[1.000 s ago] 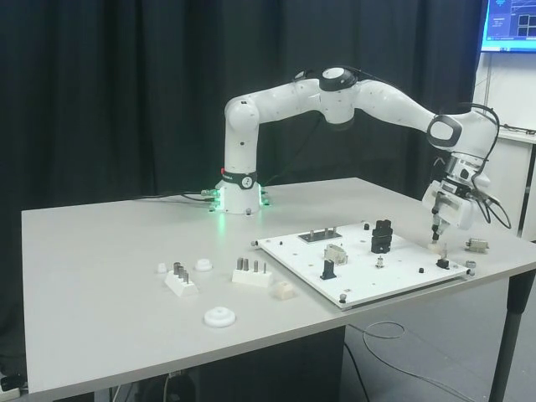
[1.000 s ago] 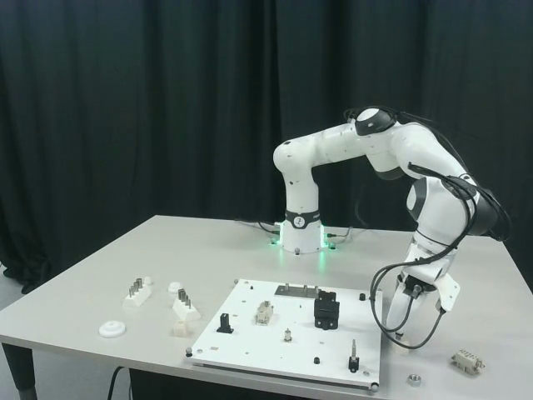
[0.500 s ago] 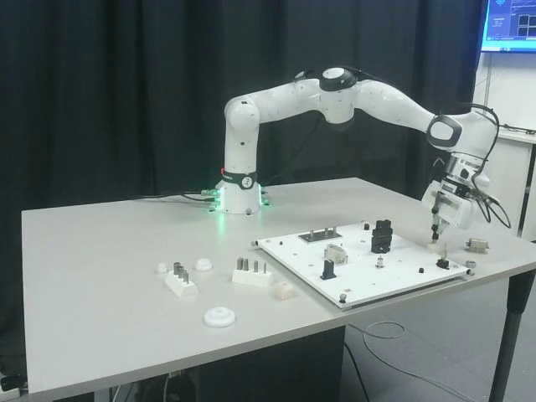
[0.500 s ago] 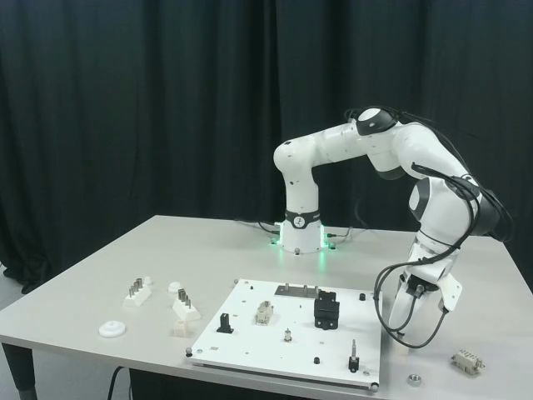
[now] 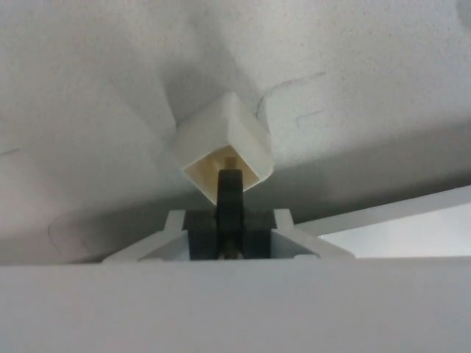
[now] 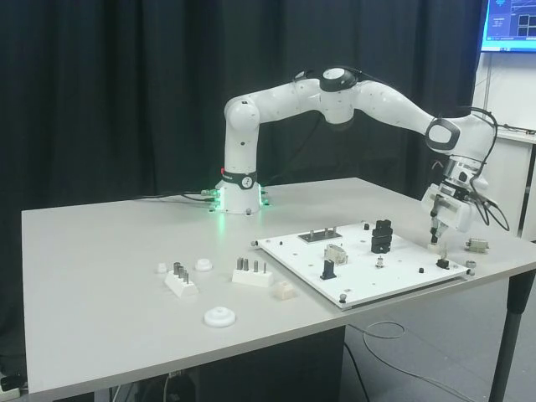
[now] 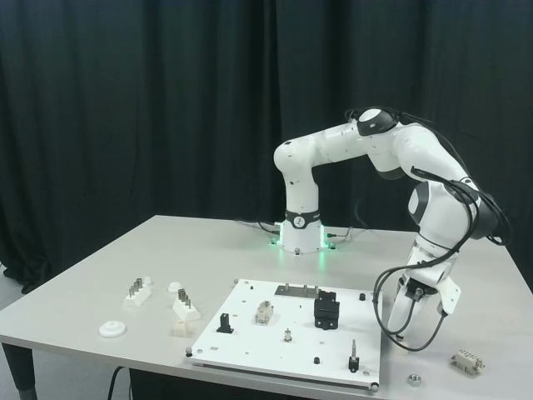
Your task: Place USB.
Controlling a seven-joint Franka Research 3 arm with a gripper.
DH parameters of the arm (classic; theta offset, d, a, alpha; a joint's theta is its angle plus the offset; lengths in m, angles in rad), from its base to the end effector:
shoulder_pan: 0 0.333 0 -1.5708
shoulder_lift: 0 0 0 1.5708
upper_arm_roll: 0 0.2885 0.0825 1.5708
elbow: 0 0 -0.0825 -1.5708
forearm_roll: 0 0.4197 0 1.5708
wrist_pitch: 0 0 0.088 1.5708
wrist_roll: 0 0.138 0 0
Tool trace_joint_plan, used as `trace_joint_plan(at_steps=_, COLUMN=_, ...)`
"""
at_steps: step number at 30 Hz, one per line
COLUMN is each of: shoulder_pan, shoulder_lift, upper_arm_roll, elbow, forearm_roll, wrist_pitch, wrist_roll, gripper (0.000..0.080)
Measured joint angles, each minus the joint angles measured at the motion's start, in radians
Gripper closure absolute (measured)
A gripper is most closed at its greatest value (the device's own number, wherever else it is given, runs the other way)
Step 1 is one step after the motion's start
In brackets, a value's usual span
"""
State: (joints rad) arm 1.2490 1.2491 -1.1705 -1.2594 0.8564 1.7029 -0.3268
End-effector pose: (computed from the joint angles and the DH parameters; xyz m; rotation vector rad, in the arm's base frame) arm 0.6401 0.3411 0.1773 2.7942 0.7040 -0.2215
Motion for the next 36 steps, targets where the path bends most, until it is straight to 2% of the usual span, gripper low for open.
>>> trace_joint_plan(at_steps=15, shoulder_pan=0.009, shoulder_lift=0.0, upper_arm_roll=0.007, elbow=-0.021, forearm_roll=-0.001, wrist_pitch=0.024, wrist_roll=0.0, gripper=0.0736)
trace_joint_plan(at_steps=36, shoulder_pan=0.013, shoulder_lift=0.0, upper_arm_roll=0.015, elbow=-0.022, forearm_roll=-0.001, wrist_pitch=0.038, wrist_roll=-0.006, gripper=0.0736)
